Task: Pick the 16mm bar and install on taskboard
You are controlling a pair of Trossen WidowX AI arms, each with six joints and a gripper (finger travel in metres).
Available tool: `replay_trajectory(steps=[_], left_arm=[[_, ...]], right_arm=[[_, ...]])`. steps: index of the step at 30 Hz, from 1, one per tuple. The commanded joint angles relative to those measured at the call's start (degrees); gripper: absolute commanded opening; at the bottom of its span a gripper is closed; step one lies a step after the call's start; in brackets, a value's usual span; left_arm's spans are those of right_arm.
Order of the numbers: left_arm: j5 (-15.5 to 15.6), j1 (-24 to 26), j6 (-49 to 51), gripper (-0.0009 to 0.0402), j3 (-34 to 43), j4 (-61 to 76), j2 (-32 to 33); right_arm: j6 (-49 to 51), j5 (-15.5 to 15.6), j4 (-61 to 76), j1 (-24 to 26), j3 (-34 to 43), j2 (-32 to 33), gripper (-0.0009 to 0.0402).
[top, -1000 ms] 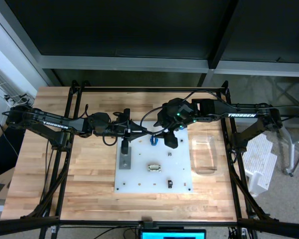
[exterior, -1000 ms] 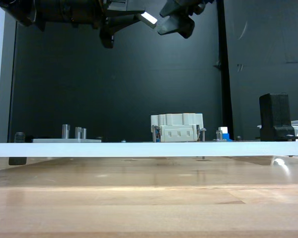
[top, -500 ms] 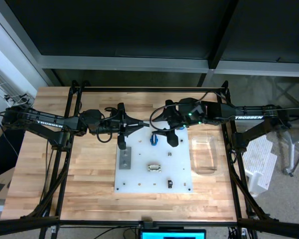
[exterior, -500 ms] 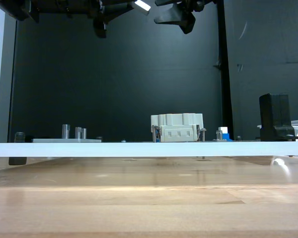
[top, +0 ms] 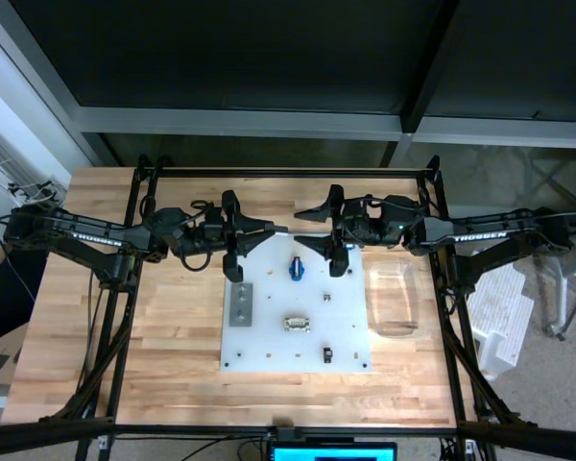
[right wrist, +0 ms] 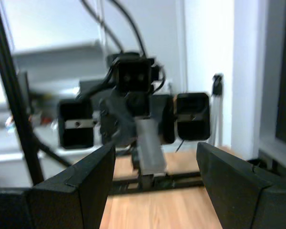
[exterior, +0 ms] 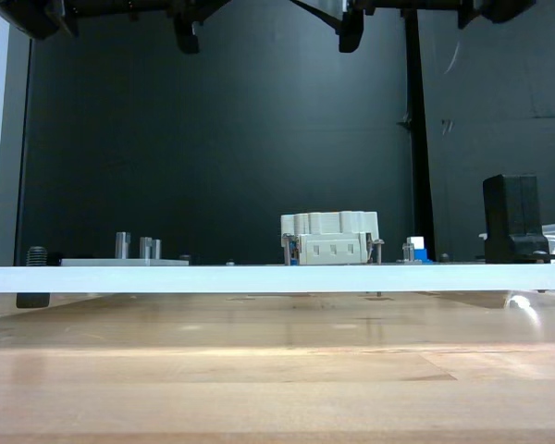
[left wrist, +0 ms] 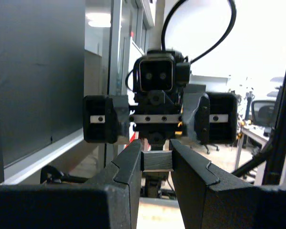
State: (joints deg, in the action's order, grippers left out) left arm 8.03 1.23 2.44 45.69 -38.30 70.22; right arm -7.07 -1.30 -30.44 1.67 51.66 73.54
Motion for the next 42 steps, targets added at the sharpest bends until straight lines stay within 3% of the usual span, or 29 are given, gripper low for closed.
replay_trajectory(steps=[1,8,12,31,42], left_arm=[[-0.31,0.00,-0.04,0.0035,0.00,-1.07,0.04],[-0.33,0.04,0.09,0.0041,0.00,-1.29,0.00],[-0.52,0.07,0.26,0.0039,0.00,-1.57,0.00],[-1.16,0.13,0.26,0.0039,0.00,-3.56,0.00],[-1.16,0.24,0.24,0.0040,0.00,-3.61,-0.02]], right_arm=[[-1.33,-0.20,-6.45,0.00,-0.52,2.40,0.0238],[-1.51,0.85,-13.84,-0.04,0.26,7.52,0.0238],[-2.47,2.36,-15.32,-0.04,0.26,7.69,0.0238],[-4.22,3.10,-20.09,-0.04,0.24,10.40,0.0236],[-4.22,3.98,-20.04,-0.04,0.24,10.40,0.0177]])
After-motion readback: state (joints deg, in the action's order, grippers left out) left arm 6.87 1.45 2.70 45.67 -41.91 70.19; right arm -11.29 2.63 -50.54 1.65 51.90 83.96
